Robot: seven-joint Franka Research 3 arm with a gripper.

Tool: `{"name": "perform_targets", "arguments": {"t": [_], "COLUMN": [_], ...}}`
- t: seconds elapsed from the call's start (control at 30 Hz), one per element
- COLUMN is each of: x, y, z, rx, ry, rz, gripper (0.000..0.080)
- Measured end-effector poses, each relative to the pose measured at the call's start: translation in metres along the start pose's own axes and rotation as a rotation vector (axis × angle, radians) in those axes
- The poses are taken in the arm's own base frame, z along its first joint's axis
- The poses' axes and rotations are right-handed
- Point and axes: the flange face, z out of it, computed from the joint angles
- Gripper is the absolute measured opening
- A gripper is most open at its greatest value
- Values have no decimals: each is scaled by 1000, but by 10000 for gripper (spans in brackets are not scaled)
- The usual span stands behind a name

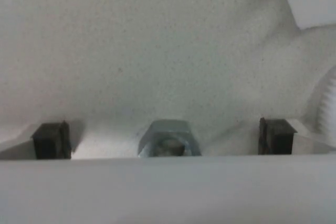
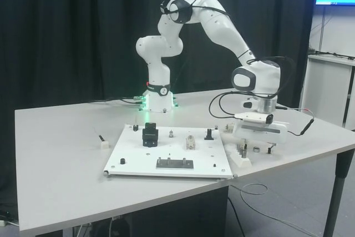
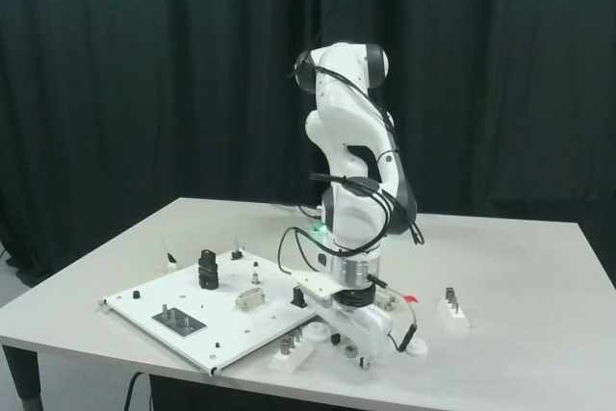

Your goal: Pick bolt 4.

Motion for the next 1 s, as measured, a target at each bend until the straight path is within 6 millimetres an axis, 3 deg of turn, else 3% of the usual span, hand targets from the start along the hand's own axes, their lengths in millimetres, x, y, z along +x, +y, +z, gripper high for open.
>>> {"name": "perform_targets", "arguments": {"t": [0.27, 0.3, 0.43, 0.47, 0.7, 0.77, 1.0], "x": [-2, -2, -4, -4, -5, -5, -4], "y": [0, 0, 1, 1, 2, 2, 2], "z": [0, 0, 0, 0, 0, 0, 0], "rx": [-1, -2, -4, -5, -10, -12, -12], "ry": [0, 0, 1, 1, 3, 3, 4], "rz": [-8, -11, -19, -20, -31, -35, -44], "gripper": [800, 664, 664, 522, 522, 243, 244]}}
